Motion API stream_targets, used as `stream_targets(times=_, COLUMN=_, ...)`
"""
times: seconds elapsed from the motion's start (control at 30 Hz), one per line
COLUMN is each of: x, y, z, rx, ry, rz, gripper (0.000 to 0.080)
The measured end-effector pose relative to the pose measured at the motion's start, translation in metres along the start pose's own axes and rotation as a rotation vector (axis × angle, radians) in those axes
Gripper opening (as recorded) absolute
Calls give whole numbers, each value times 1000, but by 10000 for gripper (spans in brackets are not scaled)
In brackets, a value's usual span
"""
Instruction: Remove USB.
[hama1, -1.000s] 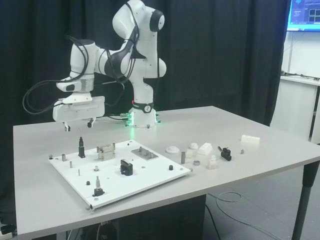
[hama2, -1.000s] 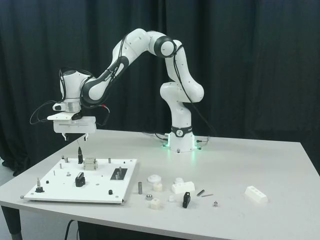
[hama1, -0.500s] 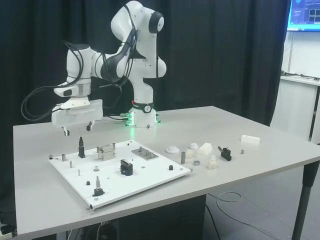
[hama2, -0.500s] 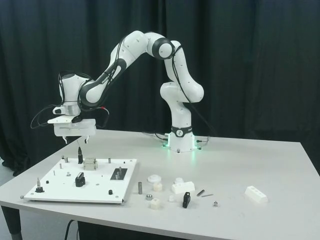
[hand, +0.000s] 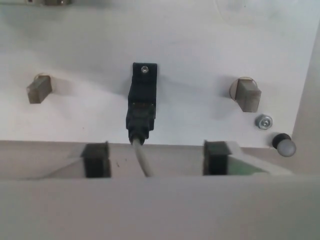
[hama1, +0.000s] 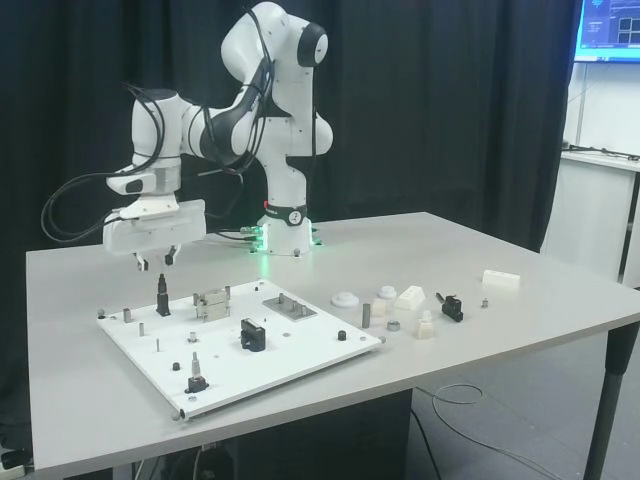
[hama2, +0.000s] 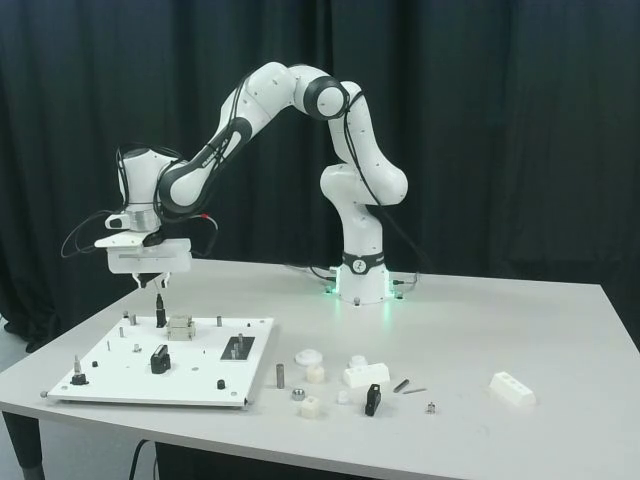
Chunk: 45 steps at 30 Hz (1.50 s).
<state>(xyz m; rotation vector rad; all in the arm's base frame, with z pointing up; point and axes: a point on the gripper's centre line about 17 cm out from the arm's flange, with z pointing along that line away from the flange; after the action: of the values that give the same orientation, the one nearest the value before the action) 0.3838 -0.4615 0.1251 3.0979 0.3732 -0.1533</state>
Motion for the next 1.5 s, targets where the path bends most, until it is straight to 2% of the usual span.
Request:
stream_targets(times=0.1, x=1, y=0, z=-1, rx=0, ry=2, rz=1, gripper=506)
stream_targets(times=0.13, x=1, y=0, z=-1, rx=-1, ry=3, rz=1, gripper=324)
stream_targets(times=0.3, x=2, y=0, z=-1, rx=0, ry=4, rz=1, gripper=324)
stream_targets(times=0.33, x=2, y=0, z=-1, rx=0, ry=5, rz=1, gripper=142)
stream_targets(times=0.5, x=3, y=-1, z=-1, rx=2, ry=5, rz=1, gripper=142)
stream_targets(times=0.53, x=3, y=-1, z=-1, rx=3, ry=5, rz=1, gripper=30)
stream_targets(times=1.17, x=2, y=-13, z=-6, rx=41, ry=2, rz=-2, gripper=26)
stream_targets(times=1.33, x=2, y=-15, z=-17, rx=49, ry=8, rz=-3, gripper=26)
stream_targets(times=1.5, x=0, y=-17, z=-37, rx=61, ry=12, rz=-7, gripper=26)
